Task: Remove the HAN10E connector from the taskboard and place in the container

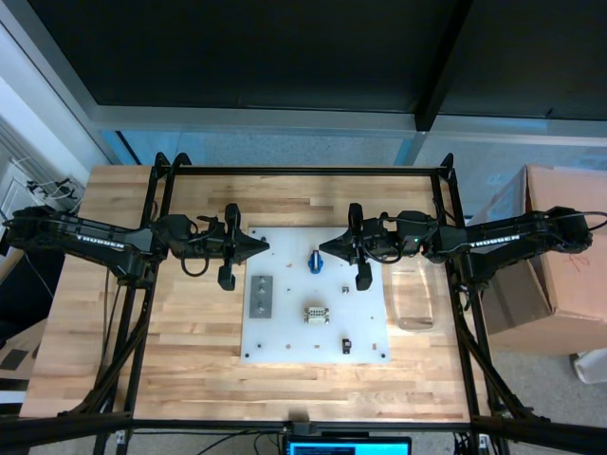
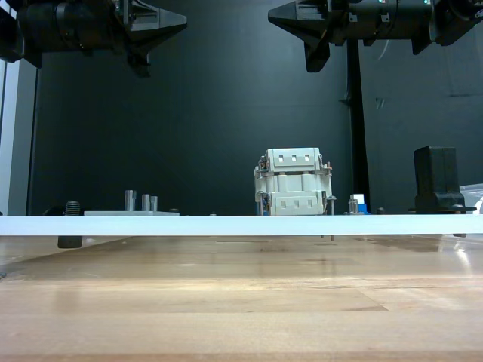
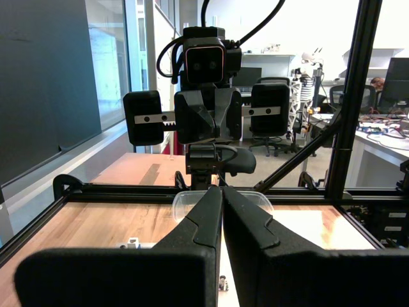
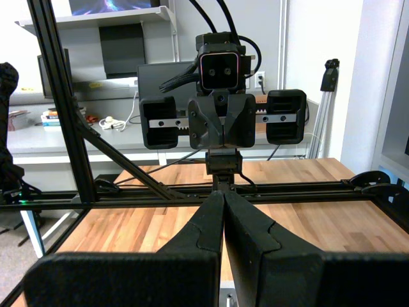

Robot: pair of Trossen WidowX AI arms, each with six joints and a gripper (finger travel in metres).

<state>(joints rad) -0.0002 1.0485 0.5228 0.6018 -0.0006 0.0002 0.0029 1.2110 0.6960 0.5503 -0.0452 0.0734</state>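
HAN10E connector (image 1: 317, 314) stands upright in its seat, mid taskboard (image 1: 285, 343) | left gripper (image 1: 262, 245) and right gripper (image 1: 324, 254) hover high over the board's far edge, fingers pressed together, empty | container (image 1: 413, 299) just beside the board | connector probably rigid, blocky, fairly light: pinch the flat housing sides.

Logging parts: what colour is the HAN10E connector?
Light grey; low view shows HAN10E connector best, left gripper and right gripper overhead.
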